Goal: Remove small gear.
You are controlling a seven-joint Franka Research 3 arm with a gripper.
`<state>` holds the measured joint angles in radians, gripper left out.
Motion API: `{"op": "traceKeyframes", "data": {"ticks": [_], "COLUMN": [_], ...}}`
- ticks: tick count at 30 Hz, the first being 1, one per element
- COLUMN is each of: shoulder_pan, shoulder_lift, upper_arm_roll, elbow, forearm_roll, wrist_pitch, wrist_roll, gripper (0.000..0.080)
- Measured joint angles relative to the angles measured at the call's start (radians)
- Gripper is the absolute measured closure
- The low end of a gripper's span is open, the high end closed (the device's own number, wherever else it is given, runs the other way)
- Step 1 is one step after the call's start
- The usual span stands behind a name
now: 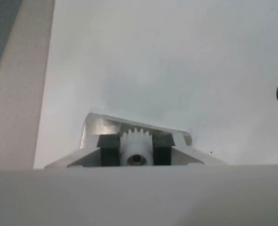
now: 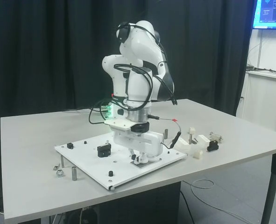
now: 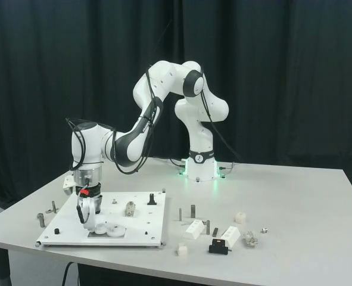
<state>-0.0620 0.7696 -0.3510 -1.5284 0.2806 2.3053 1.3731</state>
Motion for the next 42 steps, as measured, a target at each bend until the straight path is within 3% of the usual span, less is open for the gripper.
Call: {"op": "traceKeyframes", "data": {"ticks": [13,23,33,42], "shoulder_pan": [0.001,0.002,0.004,0.005], "shoulder_lift": [0.000,0.000,0.000,0.000], "upper_arm_roll": [0.000,0.000,0.000,-0.002], "elbow": [0.000,0.000,0.001,0.001], "forearm_roll": [-0.001,-0.001,-0.012,-0.012], "wrist_pitch": [0.000,0.000,0.000,0.000], "wrist_roll": [-0.252,-0.225,-0.295,-0.150], "gripper": [0.0665,0.0665,0.0665,0.0665]}}
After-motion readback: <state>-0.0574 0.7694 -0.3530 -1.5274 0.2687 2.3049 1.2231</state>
